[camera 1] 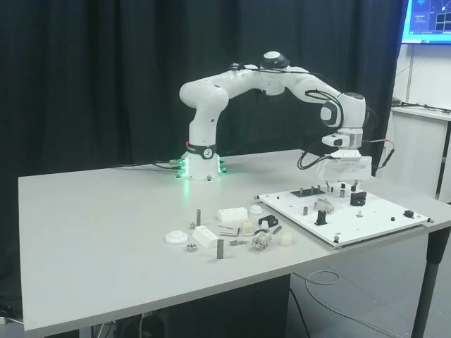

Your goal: Remove round peg 4.

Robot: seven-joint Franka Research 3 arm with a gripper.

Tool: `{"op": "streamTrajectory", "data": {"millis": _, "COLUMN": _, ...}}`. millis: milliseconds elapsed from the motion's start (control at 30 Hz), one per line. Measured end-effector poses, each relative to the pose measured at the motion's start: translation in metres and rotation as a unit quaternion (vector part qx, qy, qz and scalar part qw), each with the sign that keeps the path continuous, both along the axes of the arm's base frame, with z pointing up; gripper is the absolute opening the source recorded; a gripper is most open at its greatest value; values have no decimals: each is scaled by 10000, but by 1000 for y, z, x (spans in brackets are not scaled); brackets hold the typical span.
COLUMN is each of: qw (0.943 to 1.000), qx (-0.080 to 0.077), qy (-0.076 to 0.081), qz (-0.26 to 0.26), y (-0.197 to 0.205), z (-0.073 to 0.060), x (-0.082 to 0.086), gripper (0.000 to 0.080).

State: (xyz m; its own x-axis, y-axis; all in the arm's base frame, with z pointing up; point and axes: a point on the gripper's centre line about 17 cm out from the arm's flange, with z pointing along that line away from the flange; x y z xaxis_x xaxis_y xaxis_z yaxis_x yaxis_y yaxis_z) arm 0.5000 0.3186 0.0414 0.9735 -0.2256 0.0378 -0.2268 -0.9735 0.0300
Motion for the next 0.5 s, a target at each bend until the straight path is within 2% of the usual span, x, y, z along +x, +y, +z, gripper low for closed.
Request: {"op": "streamTrajectory", "data": {"millis": 500, "qw": 10000, "qx": -27, "qy": -41, "qz": 10, "y": 0, "z": -8, "x": 3, "gripper": 800}}
